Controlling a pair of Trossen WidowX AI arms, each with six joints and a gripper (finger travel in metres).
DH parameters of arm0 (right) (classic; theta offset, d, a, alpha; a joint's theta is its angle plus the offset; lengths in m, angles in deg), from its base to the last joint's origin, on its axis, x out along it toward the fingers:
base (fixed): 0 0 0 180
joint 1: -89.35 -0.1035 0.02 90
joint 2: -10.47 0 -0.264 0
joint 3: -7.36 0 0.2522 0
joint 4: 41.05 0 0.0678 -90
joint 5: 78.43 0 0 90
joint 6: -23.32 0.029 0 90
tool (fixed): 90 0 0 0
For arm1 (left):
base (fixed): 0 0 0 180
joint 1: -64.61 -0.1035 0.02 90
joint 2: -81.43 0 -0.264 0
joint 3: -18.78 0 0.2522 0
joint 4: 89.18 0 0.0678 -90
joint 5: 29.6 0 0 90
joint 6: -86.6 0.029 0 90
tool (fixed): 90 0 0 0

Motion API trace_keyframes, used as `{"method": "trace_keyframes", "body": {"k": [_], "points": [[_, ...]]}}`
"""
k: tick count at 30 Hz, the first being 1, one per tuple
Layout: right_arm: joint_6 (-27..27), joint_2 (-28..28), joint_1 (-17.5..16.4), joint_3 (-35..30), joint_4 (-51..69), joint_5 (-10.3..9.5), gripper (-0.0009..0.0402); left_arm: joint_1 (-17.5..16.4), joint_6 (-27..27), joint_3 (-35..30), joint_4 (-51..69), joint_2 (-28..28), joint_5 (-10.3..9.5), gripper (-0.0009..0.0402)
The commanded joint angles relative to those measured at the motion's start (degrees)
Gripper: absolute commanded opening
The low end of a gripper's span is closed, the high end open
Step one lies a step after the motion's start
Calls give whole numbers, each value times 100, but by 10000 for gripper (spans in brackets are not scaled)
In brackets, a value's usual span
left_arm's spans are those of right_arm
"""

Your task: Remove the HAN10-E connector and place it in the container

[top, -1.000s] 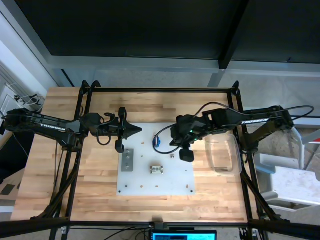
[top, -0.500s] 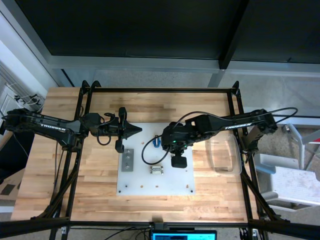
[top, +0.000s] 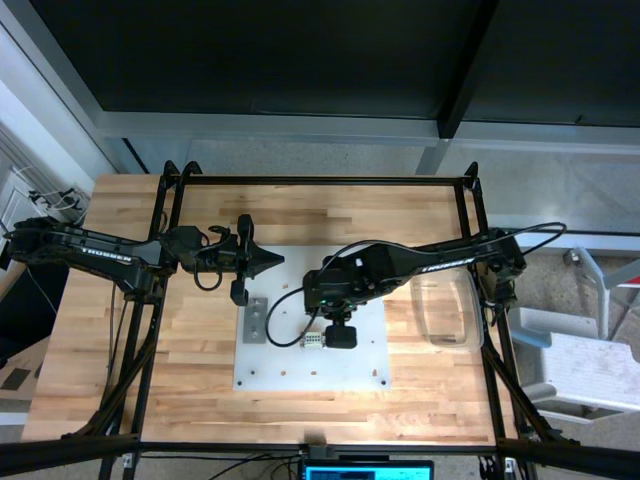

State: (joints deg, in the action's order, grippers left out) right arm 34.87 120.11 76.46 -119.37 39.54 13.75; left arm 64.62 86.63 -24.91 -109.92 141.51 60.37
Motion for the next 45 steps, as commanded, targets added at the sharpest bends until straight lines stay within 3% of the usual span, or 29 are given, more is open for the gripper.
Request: {"method": "trace_keyframes", "body": {"k": [1,7,19,22,26,32,45], "points": [[-4,168,-68,-149,4,-20,0,-2,2,-2,0,2,2,0],[-11,437,-146,-280,2,-22,22,-2,0,-2,0,2,2,0],[131,717,-256,-280,-140,-2,174,-2,2,-2,0,4,2,0],[151,828,-291,-280,-221,142,207,-2,2,-2,-2,2,2,0],[177,911,-310,-280,-258,142,239,-2,2,-2,0,4,2,0],[256,1014,-317,-280,-295,186,261,-2,2,-2,-2,4,2,0],[295,1362,-313,-280,-437,236,259,-2,0,-2,-2,4,2,0]]}}
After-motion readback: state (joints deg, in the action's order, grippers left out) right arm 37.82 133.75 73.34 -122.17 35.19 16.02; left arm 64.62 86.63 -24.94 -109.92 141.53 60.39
